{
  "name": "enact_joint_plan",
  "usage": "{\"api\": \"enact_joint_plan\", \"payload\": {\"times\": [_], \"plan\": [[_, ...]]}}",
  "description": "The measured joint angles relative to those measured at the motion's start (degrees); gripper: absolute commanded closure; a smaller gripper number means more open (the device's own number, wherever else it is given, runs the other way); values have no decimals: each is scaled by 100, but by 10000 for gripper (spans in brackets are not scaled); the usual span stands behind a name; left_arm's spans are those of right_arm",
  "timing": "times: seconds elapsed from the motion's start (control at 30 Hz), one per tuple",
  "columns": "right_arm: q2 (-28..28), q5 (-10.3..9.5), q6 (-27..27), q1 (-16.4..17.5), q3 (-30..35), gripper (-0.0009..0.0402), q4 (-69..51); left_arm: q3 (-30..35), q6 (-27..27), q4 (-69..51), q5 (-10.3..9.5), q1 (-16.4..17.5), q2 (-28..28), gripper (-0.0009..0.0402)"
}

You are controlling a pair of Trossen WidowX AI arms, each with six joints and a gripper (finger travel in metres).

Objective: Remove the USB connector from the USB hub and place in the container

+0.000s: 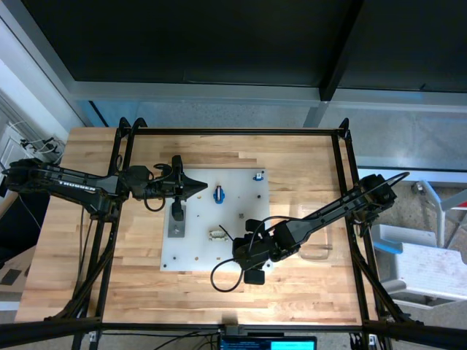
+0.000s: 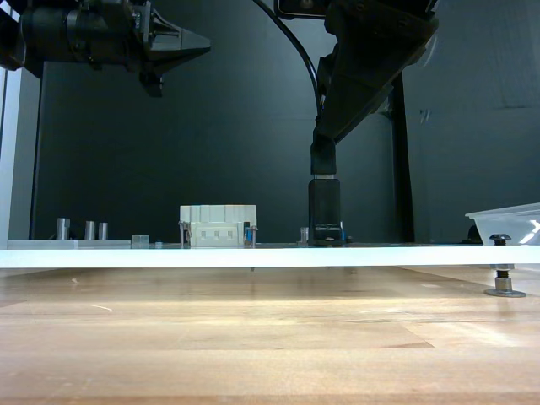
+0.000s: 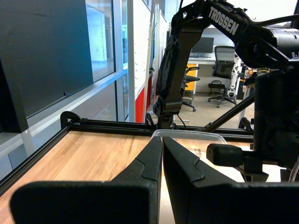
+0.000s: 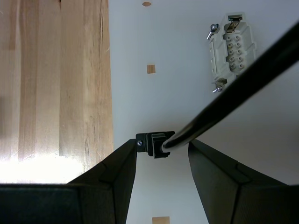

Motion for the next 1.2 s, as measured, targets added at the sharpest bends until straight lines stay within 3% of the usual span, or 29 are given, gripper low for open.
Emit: {"api": "enact_joint_plan", "payload": {"times": [0.3, 0.53, 1.2], "plan": [[0, 90, -24, -2, -2, 311, 11, 0, 0, 0, 0, 0, 0, 392], [0, 92, -72, 2, -4, 395, 46, 0, 0, 0, 0, 0, 0, 392], [0, 111, -175, -11, -11, 393, 79, -2, 0, -2, 0, 0, 0, 392]]}}
